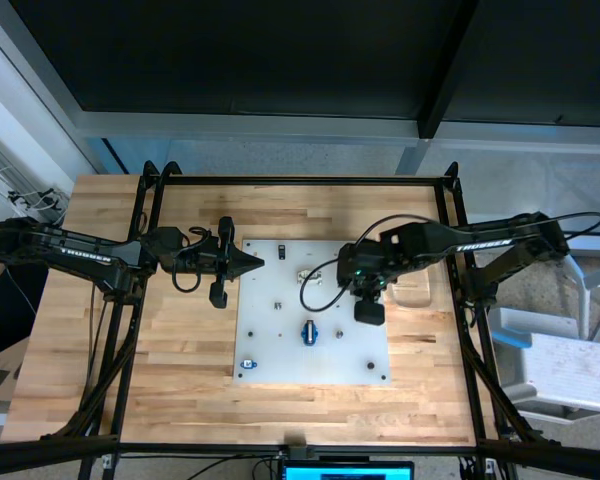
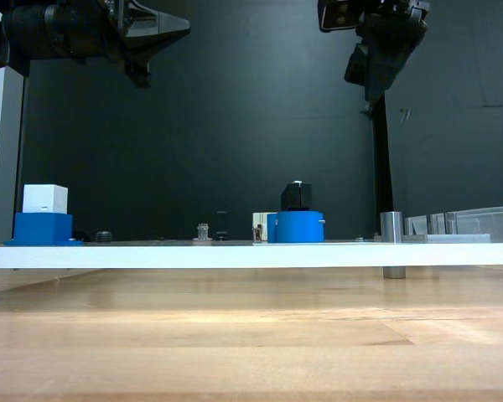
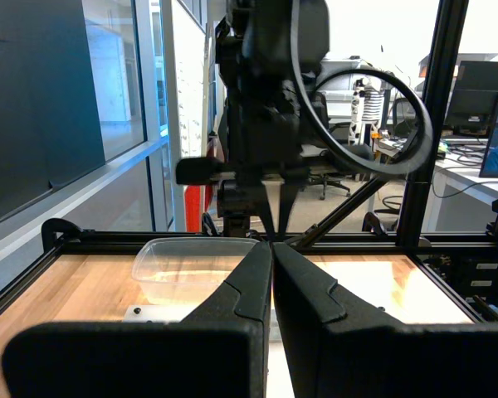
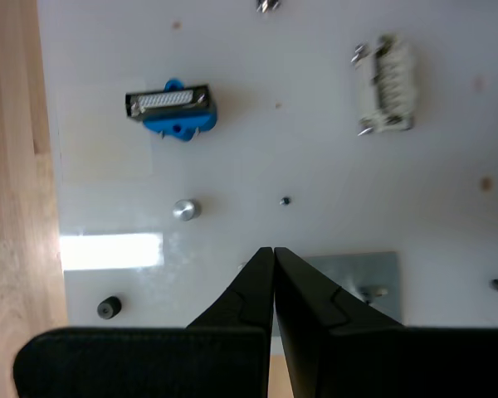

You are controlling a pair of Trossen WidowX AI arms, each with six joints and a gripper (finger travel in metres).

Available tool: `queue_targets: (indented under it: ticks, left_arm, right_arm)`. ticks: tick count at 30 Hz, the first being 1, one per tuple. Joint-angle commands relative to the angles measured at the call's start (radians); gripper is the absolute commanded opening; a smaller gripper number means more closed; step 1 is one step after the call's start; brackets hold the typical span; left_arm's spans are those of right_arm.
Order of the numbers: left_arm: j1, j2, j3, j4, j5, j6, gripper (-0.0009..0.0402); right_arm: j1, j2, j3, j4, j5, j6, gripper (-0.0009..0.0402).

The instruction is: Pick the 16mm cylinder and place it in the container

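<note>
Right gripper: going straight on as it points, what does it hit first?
The right gripper, high above, would probably meet bare white board beside the grey plate, missing the 16mm cylinder. Left gripper hovers by its left edge.

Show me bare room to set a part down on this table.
Free: wood table between white board and near edge; wood left of the board. Crowded: board centre, around blue part, under right gripper; left gripper hangs over the board's left edge.
</note>
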Motion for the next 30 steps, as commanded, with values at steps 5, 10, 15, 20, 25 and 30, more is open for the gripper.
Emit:
queue_targets:
  ticks: [5, 10, 15, 20, 25, 30]
  left_arm:
    - [0.0, 0.0, 0.0, 0.0, 0.0, 0.0, 0.0]
    - [0.0, 0.0, 0.0, 0.0, 0.0, 0.0, 0.0]
    - [0.0, 0.0, 0.0, 0.0, 0.0, 0.0, 0.0]
    - [0.0, 0.0, 0.0, 0.0, 0.0, 0.0, 0.0]
    - [0.0, 0.0, 0.0, 0.0, 0.0, 0.0, 0.0]
    - [0.0, 0.0, 0.0, 0.001, 0.0, 0.0, 0.0]
  right_arm:
    - [0.056, 0.087, 0.034, -0.016, 0.011, 0.03, 0.0]
    - [0.096, 0.128, 0.034, -0.015, 0.011, 0.057, 0.0]
    - [0.131, 0.159, 0.034, -0.011, 0.011, 0.08, 0.0004]
    - [0.15, 0.191, 0.034, 0.005, 0.027, 0.11, 0.0031]
    - [0.161, 0.217, 0.034, 0.014, 0.028, 0.134, 0.0068]
    - [0.167, 0.245, 0.034, 0.032, 0.037, 0.137, 0.0103]
